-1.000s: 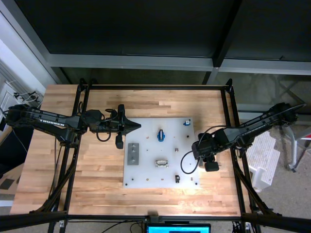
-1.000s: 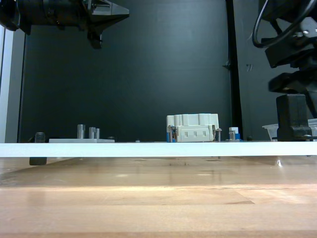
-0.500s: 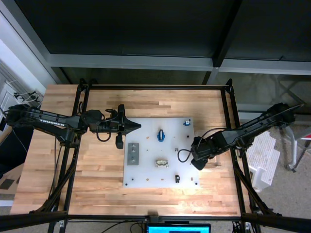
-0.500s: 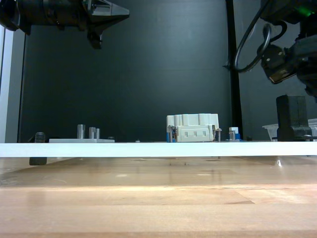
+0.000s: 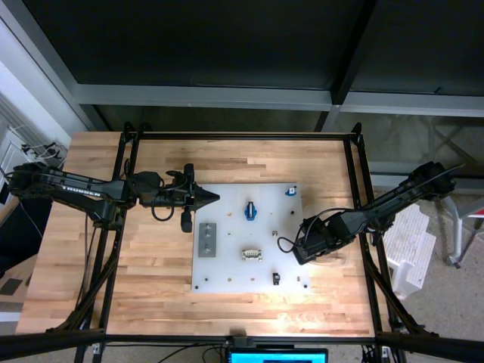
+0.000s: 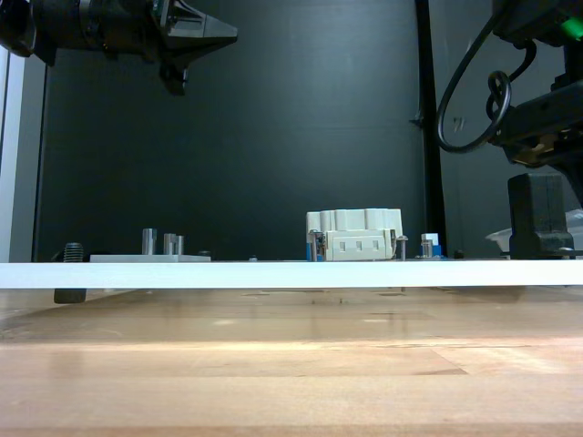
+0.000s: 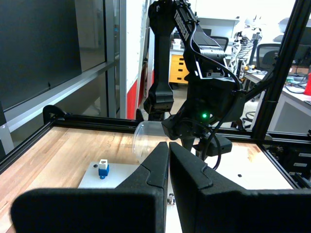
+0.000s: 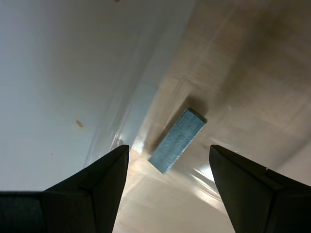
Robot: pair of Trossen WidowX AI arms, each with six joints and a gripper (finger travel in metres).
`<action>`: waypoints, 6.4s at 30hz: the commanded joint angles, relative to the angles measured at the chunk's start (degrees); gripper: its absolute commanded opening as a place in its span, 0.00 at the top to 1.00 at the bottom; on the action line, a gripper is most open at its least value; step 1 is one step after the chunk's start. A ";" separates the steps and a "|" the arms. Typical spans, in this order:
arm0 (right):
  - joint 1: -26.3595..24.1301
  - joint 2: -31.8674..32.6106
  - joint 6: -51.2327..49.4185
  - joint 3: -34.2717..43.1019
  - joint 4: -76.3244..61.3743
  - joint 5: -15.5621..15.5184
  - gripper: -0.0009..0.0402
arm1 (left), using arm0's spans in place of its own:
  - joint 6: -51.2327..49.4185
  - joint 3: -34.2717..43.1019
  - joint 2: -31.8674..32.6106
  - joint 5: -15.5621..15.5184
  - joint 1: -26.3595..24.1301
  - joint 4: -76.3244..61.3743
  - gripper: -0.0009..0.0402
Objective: Pick the 16mm bar and install on taskboard
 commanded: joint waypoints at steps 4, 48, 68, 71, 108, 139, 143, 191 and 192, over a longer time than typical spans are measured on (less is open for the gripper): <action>0.50 1.07 5.07 -0.02 -0.02 -0.87 0.40 | 0.02 0.02 0.00 0.00 -0.02 0.09 0.98; 4.50 3.23 24.65 2.21 -2.12 -0.09 0.40 | 0.02 0.02 0.00 0.00 -0.02 0.09 0.98; 5.07 6.60 28.63 1.25 0.72 -0.66 0.40 | 0.02 0.02 0.00 0.00 -0.02 0.09 0.98; 5.09 6.60 28.98 0.87 1.03 0.24 0.40 | 0.02 0.02 0.00 0.00 -0.02 0.09 0.98; 5.20 6.58 25.11 -3.17 5.75 0.66 0.61 | 0.02 0.02 0.00 0.00 -0.02 0.09 0.98; 5.14 -6.78 -4.13 -1.53 -4.07 2.19 0.90 | 0.02 0.02 0.00 0.00 -0.02 0.09 0.98; 5.09 -10.73 -9.25 0.87 -11.21 2.19 0.90 | 0.02 0.02 0.00 0.00 -0.02 0.09 0.98; -17.92 8.17 -80.17 45.48 -19.91 1.77 0.90 | -0.74 8.63 7.26 3.06 -0.09 -6.38 0.67; -18.23 8.63 -80.32 46.25 -19.80 1.77 0.90 | -0.74 9.29 7.96 3.67 -0.15 -6.95 0.65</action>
